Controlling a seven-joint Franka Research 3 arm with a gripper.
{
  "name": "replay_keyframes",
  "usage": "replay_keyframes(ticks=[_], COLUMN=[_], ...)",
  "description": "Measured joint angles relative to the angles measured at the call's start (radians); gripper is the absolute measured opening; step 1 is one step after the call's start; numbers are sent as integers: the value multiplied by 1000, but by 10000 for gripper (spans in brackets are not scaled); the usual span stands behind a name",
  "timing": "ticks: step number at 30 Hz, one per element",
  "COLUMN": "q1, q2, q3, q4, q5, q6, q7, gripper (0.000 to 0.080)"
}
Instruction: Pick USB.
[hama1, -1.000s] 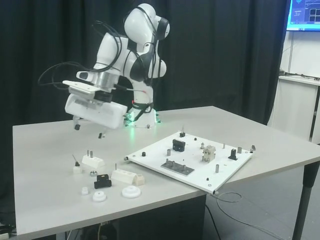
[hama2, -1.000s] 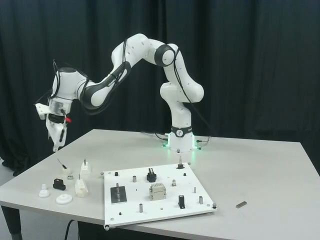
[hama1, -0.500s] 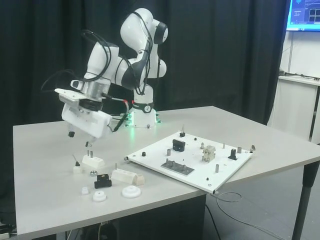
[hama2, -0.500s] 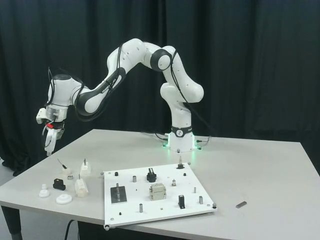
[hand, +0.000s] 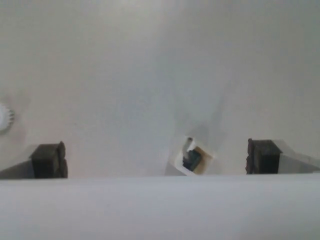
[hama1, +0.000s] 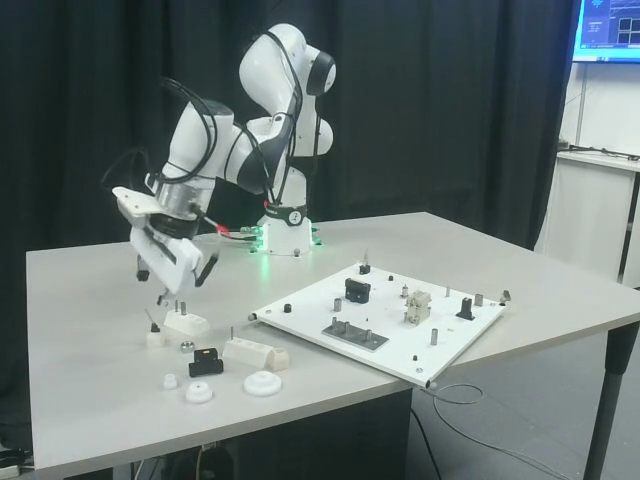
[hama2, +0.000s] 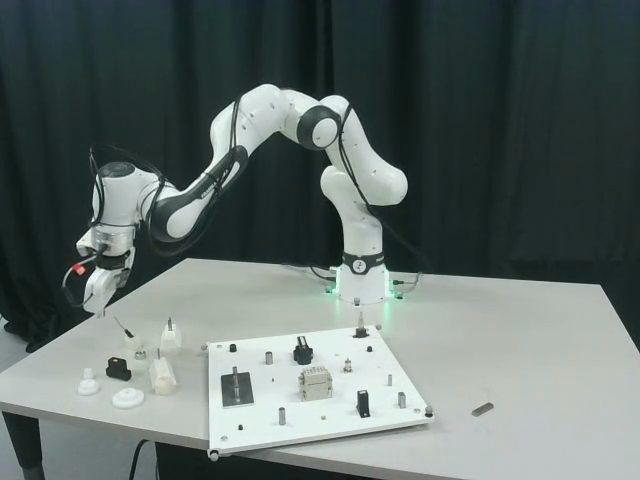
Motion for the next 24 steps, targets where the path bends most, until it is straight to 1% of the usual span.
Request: replay_keyframes(ticks=[4,8,10,12,14,17,19,21,24], q1=[-1,-4,-6,-7,-10,-16,-22,-30,-45], q2=[11,23,29,35,40,47,49,50,51], q3=[0,0,0,1,3,5,9,13,21], q4=[3,3,3,3,3,3,3,2,0], q5=[-8,-13,-26,-42,-47,-46,-42,-32,-2], q6=[-20,-23,-22,-20,-17,-13,-13,-13,-15], q7=[39,48,29,-22,-79,-136,-140,-138,-127], gripper=[800,800,800,800,800,800,800,800,800])
